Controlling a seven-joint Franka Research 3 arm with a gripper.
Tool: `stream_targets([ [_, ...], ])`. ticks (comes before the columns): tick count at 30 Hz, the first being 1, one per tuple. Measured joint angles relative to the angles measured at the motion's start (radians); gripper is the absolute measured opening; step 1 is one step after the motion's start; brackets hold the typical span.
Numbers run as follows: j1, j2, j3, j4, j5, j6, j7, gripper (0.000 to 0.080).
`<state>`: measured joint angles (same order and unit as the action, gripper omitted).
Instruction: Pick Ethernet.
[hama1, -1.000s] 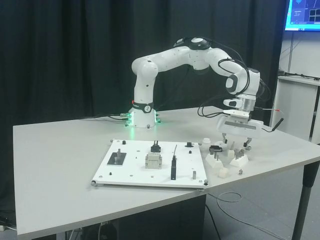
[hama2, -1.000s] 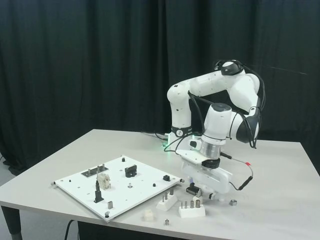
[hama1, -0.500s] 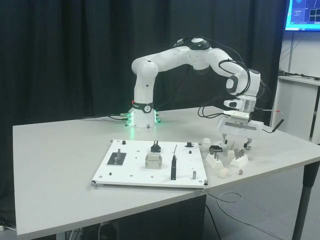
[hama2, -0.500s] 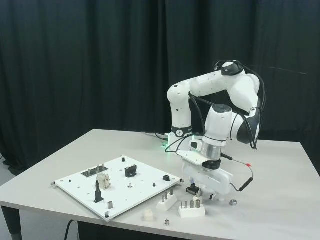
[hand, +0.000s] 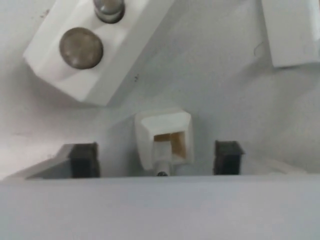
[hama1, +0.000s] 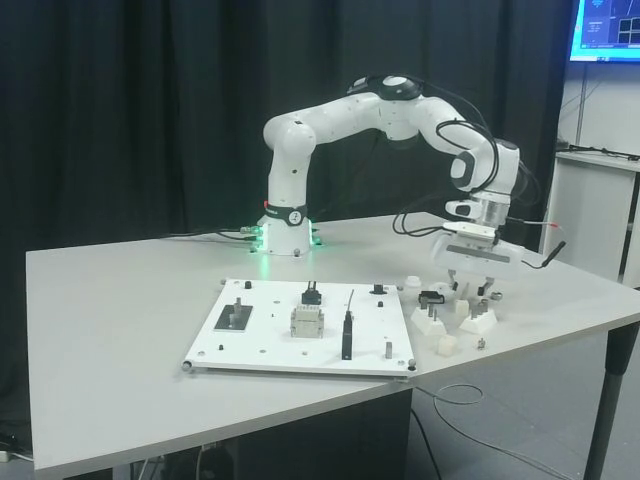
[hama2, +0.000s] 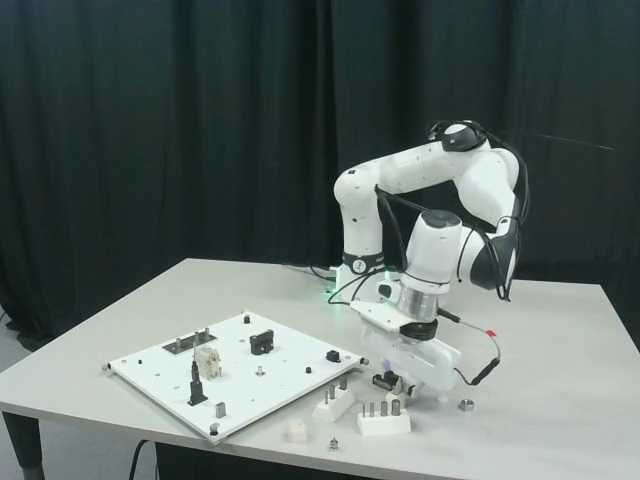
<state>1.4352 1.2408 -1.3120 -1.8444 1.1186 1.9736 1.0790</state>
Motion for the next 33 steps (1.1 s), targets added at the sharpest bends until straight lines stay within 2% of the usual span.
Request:
stream_targets([
  [3, -0.003, 0.000, 0.002, -0.002, -0.001, 0.000, 0.000, 0.0674],
  [5, -0.004, 0.000, 0.004, -0.002, -0.002, 0.000, 0.000, 0.0351],
  [10, -0.009, 0.000, 0.008, -0.003, -0.002, 0.000, -0.001, 0.0351],
  [11, -0.010, 0.000, 0.009, -0.003, -0.002, 0.000, -0.001, 0.0184],
  [18, -0.012, 0.000, 0.009, -0.003, -0.002, 0.000, -0.002, 0.0184],
  [19, -0.012, 0.000, 0.009, -0.003, -0.002, 0.000, -0.002, 0.0073],
  [25, -0.012, -0.001, 0.001, -0.003, -0.010, -0.001, -0.002, 0.0074],
  [33, -0.007, -0.007, -0.040, -0.001, -0.023, -0.029, -0.002, 0.0075],
])
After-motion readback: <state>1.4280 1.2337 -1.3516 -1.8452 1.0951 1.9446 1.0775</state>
